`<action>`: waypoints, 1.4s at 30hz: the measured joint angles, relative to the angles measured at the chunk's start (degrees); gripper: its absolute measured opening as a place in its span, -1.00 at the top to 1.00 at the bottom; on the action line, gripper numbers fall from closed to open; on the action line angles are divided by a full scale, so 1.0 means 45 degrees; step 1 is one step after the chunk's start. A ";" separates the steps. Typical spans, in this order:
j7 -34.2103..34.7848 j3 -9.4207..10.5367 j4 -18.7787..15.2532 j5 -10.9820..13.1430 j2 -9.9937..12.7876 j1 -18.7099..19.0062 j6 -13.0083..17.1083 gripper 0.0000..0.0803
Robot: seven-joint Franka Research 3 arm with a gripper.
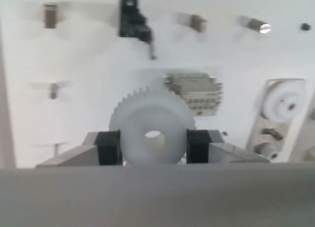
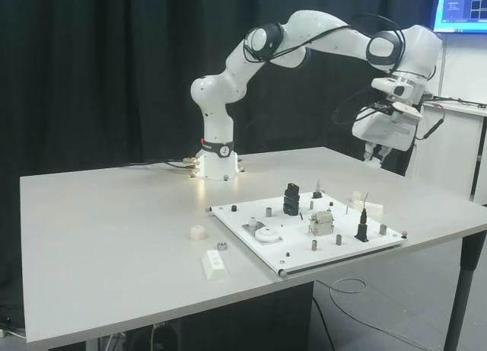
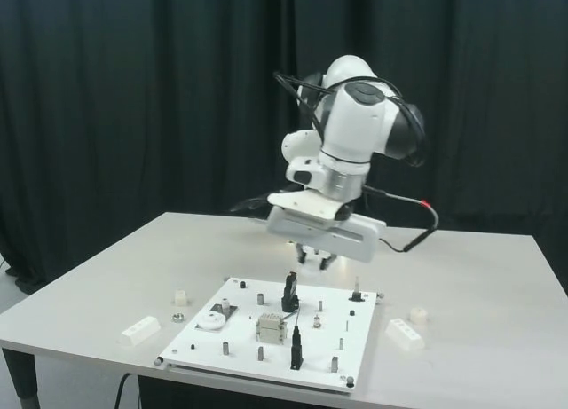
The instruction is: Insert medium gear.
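Lab: black curtains, bolted arm

The first room view stands off one corner of the table, taking in the arm sidelong. The second room view faces the arm head-on across the board. The wrist view looks down on that board from close above.

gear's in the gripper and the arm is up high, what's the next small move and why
Probably carry the medium gear across and down toward the gear plate at the white board's near-left part. The gripper is shut on the gear by its hub and hangs well above the table beyond the board's far-right side, so nothing can be inserted yet. A large gear already sits on that plate.
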 joint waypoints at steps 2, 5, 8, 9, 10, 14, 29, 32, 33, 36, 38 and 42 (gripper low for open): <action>-0.0138 0.0000 -0.0001 -0.0050 -0.0032 -0.0177 -0.0022 0.29; -0.0486 0.0000 -0.0002 -0.0133 -0.0065 -0.0457 -0.0045 0.29; -0.1014 0.0002 -0.0003 -0.0213 -0.0084 -0.0751 -0.0071 0.29; -0.1178 0.0005 -0.0004 -0.0227 -0.0089 -0.0853 -0.0088 0.29; -0.1333 0.0006 -0.0006 -0.0236 -0.0094 -0.0950 -0.0111 0.29; -0.2054 0.0030 -0.0024 -0.0239 -0.0112 -0.1351 -0.0236 0.29; -0.3121 0.0467 -0.0831 -0.0259 -0.0420 -0.2632 -0.0952 0.29; -0.3207 0.0581 -0.1344 -0.0329 -0.0671 -0.2816 -0.0966 0.29; -0.3234 0.0632 -0.1528 -0.0376 -0.0771 -0.2871 -0.0965 0.29; -0.3265 0.0855 -0.2150 -0.0545 -0.1138 -0.3070 -0.0950 0.29; -0.3269 0.1029 -0.2561 -0.0648 -0.1404 -0.3205 -0.0906 0.29; -0.3273 0.1382 -0.3438 -0.0862 -0.1986 -0.3470 -0.0645 0.29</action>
